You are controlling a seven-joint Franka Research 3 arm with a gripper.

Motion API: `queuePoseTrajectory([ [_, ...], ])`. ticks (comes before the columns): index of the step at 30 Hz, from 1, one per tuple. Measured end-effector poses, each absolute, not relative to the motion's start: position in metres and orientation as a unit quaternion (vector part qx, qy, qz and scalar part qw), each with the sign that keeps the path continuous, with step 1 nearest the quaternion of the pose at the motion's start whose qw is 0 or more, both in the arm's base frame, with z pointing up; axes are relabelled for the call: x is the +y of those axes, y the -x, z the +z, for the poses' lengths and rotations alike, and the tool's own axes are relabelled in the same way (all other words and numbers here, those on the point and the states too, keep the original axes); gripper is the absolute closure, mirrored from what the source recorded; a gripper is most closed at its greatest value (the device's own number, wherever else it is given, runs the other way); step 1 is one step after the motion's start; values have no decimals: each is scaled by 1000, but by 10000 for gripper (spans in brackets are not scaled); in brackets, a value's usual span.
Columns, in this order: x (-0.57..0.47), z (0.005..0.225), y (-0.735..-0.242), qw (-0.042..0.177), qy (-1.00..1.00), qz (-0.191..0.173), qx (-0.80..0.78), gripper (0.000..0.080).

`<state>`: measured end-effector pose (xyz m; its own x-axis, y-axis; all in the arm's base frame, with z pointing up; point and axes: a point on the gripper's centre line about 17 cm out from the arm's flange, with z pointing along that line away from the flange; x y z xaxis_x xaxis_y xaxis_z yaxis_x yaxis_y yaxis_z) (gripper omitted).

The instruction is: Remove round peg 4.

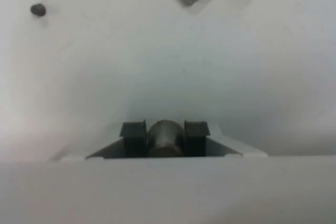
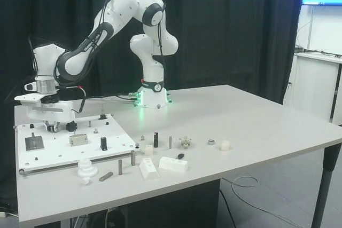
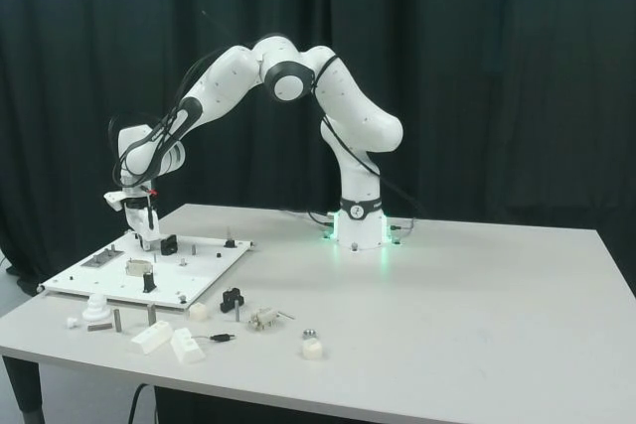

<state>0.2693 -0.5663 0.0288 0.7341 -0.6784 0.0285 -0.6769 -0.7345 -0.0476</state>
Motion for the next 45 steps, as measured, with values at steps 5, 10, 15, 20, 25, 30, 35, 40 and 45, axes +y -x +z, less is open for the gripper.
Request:
queuePoseTrajectory([
  [5,-566,29,-269,18,929,-22,368,650],
  [10,-566,29,-269,18,927,-22,374,650],
  [15,-566,29,-269,18,927,-22,375,652],
  [20,-566,29,-269,19,927,-22,375,652],
  [25,-566,29,-269,18,928,-21,371,652],
  [30,-566,30,-269,16,935,-17,355,652],
  [35,-566,31,-269,15,944,-14,329,652],
  [40,-566,32,-269,14,948,-11,318,652],
  [45,-566,32,-269,13,950,-7,313,652],
])
